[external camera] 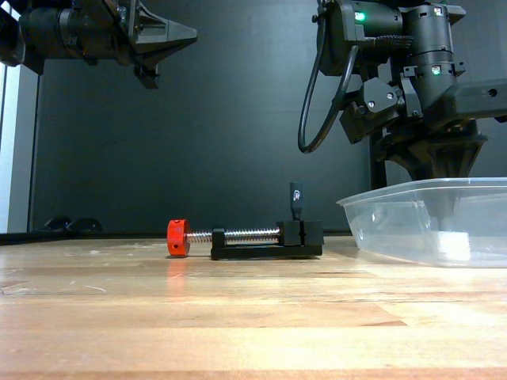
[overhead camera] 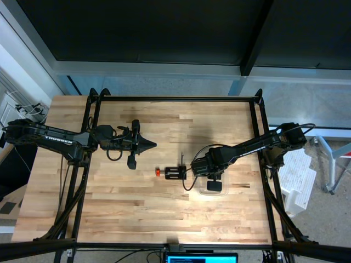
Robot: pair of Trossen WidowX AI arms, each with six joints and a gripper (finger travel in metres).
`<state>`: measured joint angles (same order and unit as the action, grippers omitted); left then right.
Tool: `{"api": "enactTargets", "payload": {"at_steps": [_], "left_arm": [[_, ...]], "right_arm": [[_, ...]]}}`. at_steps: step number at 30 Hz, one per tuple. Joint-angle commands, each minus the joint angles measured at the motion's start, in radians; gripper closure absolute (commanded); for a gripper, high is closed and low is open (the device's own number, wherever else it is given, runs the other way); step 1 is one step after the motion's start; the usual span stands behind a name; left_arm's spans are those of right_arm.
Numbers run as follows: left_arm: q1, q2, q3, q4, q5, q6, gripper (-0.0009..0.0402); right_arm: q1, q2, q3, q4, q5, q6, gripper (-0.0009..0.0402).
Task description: Pick the USB-C connector and install on taskboard
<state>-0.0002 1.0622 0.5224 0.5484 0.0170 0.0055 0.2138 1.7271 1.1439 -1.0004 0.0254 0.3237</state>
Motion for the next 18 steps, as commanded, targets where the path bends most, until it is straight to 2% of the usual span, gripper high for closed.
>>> {"api": "enactTargets", "payload": {"at_steps": [1,11,18], "left_arm": [[0.000,0.000,0.000,0.000,0.000,0.000,0.0393],[0.000,0.000,0.000,0.000,0.000,0.000,0.0393],[0.000,0.000,0.000,0.000,0.000,0.000,0.0393]], "right_arm": [[0.000,0.000,-0.004,0.000,-0.002,-0.001,0.0340],[0.000,0.000,-0.005,0.010,-0.002,-0.005,0.0396],[0.000,0.000,-0.005,0.016,-0.003,-0.010,0.0392]]}}
